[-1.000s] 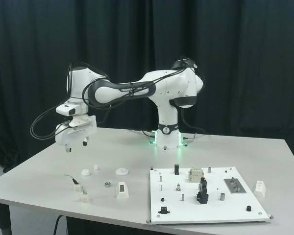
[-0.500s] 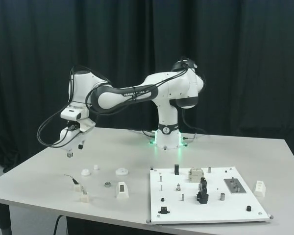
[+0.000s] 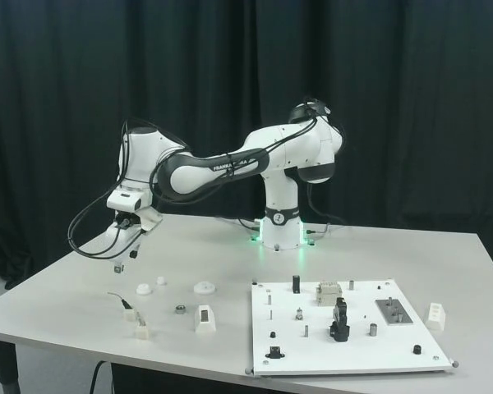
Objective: Pick USB.
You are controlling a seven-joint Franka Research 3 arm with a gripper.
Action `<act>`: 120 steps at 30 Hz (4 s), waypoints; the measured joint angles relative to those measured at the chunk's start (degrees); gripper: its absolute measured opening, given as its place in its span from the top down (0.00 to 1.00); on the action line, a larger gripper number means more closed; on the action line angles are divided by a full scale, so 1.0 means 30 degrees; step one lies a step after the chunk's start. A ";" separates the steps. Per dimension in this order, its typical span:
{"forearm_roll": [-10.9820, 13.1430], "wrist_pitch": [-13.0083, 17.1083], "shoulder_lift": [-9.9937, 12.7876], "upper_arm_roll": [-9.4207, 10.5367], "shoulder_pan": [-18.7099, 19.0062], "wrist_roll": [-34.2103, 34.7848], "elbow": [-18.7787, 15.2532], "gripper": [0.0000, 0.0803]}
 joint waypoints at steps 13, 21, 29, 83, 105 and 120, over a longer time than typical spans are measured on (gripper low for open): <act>0.0102 0.0867 0.0003 0.0568 -0.0016 -0.0590 -0.0016 0.00; 0.0250 0.1461 0.0014 0.0999 -0.0100 -0.0670 -0.0022 0.00; 0.0467 0.2020 0.0051 0.1497 -0.0252 -0.0895 -0.0062 0.00; 0.1852 0.4544 0.0235 0.3965 -0.0818 -0.2980 -0.0584 0.00; 0.2076 0.4992 0.0252 0.4470 -0.1029 -0.3397 -0.0584 0.00; 0.2073 0.5181 0.0300 0.4517 -0.1073 -0.3397 -0.0670 0.55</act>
